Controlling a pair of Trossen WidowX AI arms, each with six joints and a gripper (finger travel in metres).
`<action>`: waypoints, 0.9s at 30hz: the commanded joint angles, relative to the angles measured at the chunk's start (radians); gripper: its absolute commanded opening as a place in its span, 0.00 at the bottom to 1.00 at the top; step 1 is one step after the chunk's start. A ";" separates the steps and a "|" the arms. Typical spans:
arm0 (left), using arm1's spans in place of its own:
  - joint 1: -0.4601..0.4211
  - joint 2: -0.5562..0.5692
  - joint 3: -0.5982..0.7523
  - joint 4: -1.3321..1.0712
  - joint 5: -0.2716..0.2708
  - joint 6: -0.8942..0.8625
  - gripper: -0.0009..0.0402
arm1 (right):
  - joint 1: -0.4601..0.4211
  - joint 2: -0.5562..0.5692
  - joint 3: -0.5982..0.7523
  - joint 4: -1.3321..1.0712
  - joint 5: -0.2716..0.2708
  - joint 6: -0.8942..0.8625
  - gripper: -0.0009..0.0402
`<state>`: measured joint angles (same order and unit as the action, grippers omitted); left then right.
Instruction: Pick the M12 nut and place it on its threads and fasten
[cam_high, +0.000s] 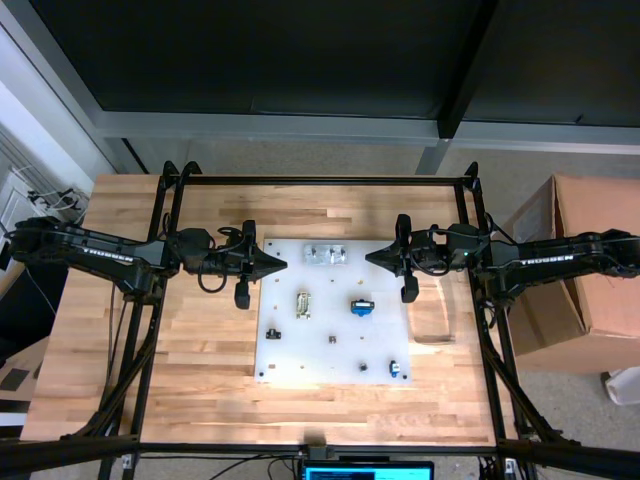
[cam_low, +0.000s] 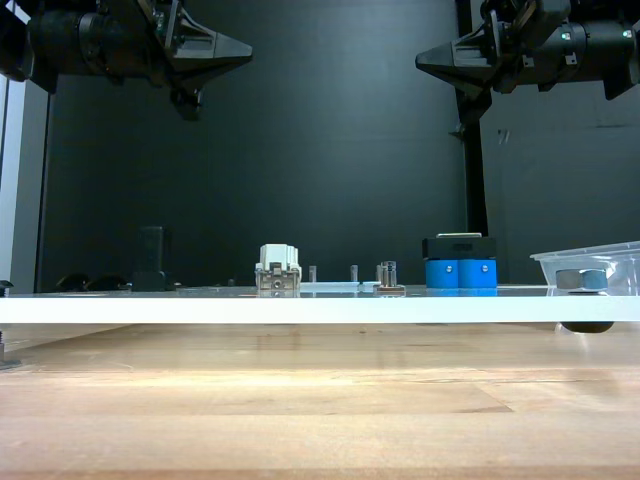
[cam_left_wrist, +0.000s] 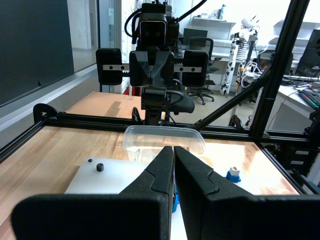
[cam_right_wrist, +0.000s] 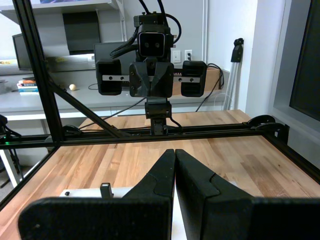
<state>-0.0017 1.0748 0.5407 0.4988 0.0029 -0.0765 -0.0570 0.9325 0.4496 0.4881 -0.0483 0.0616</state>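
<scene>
1. Left gripper (cam_high: 283, 265): I hold it high above the far left part of the white board (cam_high: 285, 350), pointing inward toward the other arm. The two fingers are pressed together along their length and nothing is between them.

2. Right gripper (cam_high: 368, 257): I hold it at matching height above the far right part of the board, pointing inward toward the left gripper. The fingers are closed tip to tip and hold nothing.

3. Nut (cam_low: 581, 279): in the low view the silver nut sits down at board level, in line with the clear tray (cam_low: 600, 256) behind it. In the high view it stands on the board near the near right edge, on its stud (cam_high: 363, 369), apart from the tray, which lies on the wooden table (cam_high: 200, 380) just beside the board's right edge. I cannot tell whether any ribs show beneath the nut. Both grippers are well apart from it.

4. Other parts: a blue block (cam_high: 361, 306) stands mid-board, on the far side of the nut.
</scene>
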 joint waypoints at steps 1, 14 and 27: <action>0.000 0.000 0.000 0.000 0.000 0.000 0.02 | 0.002 0.001 0.000 0.000 -0.005 0.001 0.02; 0.000 0.000 0.000 0.000 0.001 0.000 0.02 | 0.002 0.001 0.000 -0.001 -0.005 0.011 0.02; 0.000 0.000 0.000 0.000 0.000 0.000 0.02 | 0.003 0.001 0.000 -0.027 -0.005 0.010 0.02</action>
<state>-0.0017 1.0748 0.5411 0.4988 0.0032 -0.0765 -0.0547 0.9329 0.4496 0.4614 -0.0532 0.0723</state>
